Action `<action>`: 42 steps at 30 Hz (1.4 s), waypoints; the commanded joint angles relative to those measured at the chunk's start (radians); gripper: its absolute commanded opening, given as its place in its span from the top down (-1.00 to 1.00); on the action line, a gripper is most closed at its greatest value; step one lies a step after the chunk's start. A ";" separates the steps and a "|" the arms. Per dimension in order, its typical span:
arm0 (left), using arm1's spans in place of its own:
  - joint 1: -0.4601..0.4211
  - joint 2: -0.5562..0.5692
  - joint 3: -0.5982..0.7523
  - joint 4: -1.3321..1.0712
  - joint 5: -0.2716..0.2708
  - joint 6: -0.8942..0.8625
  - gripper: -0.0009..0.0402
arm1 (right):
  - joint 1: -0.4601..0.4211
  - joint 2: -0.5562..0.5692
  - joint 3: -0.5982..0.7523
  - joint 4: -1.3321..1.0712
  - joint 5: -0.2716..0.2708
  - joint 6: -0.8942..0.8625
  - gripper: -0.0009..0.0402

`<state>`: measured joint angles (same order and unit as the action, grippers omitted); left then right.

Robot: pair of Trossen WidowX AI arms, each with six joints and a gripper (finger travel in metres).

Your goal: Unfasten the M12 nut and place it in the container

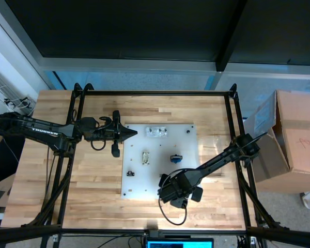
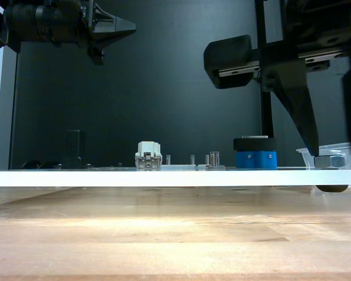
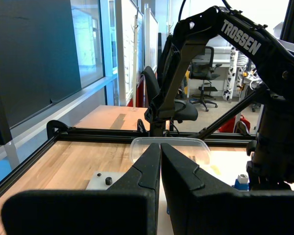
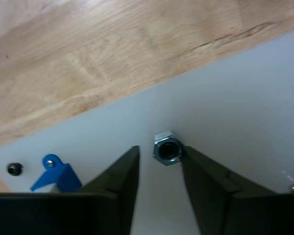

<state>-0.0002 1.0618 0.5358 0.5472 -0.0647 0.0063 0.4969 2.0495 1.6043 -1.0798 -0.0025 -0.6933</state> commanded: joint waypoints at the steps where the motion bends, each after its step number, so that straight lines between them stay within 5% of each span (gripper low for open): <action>1: 0.000 0.000 0.000 0.000 0.000 0.000 0.96 | 0.000 -0.025 0.007 -0.024 0.010 0.090 0.10; 8: 0.000 0.000 0.000 0.000 0.000 0.000 0.96 | 0.001 -0.093 0.006 -0.050 0.009 0.481 0.04; 16: 0.000 0.000 0.000 0.000 0.000 0.000 0.96 | 0.009 -0.154 -0.057 -0.001 -0.002 0.999 0.70; 18: 0.000 0.000 0.000 0.000 0.000 0.000 0.96 | 0.016 -0.161 -0.090 0.049 -0.041 1.032 0.95; 20: 0.000 0.000 0.000 0.000 0.000 0.000 0.96 | 0.021 -0.163 -0.122 0.109 -0.081 1.062 0.93; 42: 0.000 0.000 0.000 0.000 0.000 0.000 0.96 | 0.024 -0.116 -0.190 0.203 -0.049 1.139 0.96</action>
